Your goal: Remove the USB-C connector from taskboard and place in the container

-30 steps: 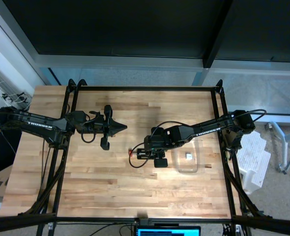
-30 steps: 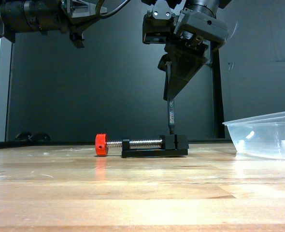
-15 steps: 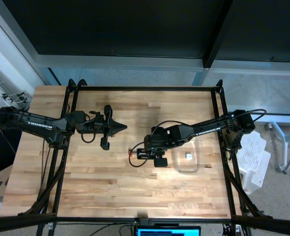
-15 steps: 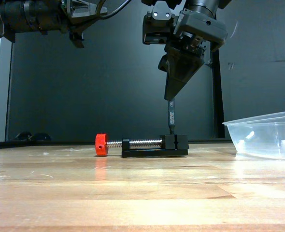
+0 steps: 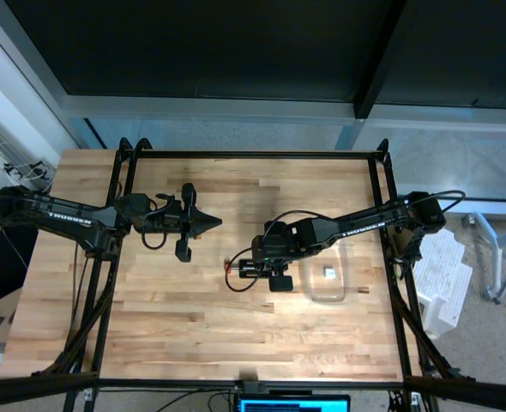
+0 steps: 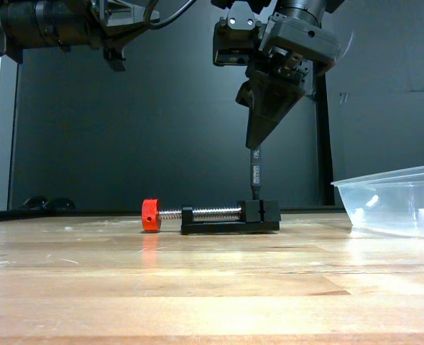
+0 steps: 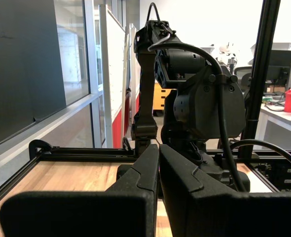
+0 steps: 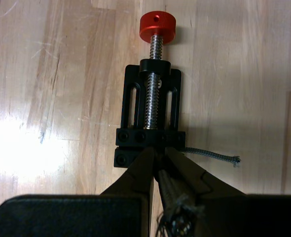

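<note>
Two claws show: the left claw (image 5: 212, 223) hangs clenched on nothing, high over the bench (image 6: 197, 287) and well apart from the work. The right claw (image 6: 257, 146) points straight down over the taskboard (image 6: 230, 219), at the end away from its red knob (image 6: 150, 215). It is pinched tight on the connector (image 8: 161, 177), a dark sliver that appears, though little of it shows, to sit in the board's clamp end, not yet pulled out. The step in hand looks like the pull itself. It would go best as a straight lift along the plug's own line, with the grip kept firm and no sideways lean, since a skewed pull could drag or tip the board. Once free, the plug needs enough height to pass the rim of the container (image 6: 395, 201), which stands near on the right.
</note>
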Controlling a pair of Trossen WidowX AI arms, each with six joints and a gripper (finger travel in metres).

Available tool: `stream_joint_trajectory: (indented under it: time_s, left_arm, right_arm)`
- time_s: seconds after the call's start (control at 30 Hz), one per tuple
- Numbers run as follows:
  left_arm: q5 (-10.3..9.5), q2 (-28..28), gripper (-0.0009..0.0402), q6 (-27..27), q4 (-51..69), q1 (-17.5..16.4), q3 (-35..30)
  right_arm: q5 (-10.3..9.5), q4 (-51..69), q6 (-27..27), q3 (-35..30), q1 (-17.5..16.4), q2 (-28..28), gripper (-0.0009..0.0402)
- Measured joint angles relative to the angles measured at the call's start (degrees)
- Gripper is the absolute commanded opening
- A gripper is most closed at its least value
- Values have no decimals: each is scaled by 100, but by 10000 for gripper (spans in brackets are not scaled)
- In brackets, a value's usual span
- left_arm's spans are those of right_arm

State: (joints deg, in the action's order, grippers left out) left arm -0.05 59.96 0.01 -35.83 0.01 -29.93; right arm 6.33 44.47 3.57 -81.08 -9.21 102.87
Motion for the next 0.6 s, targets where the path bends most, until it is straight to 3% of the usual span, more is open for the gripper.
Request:
stream_joint_trajectory:
  time_s: [0.6]
  left_arm:
    - [2, 2, 0, 0, 0, 0, 0]
  right_arm:
    - [166, 693, -94, -570, 35, -101, 0]
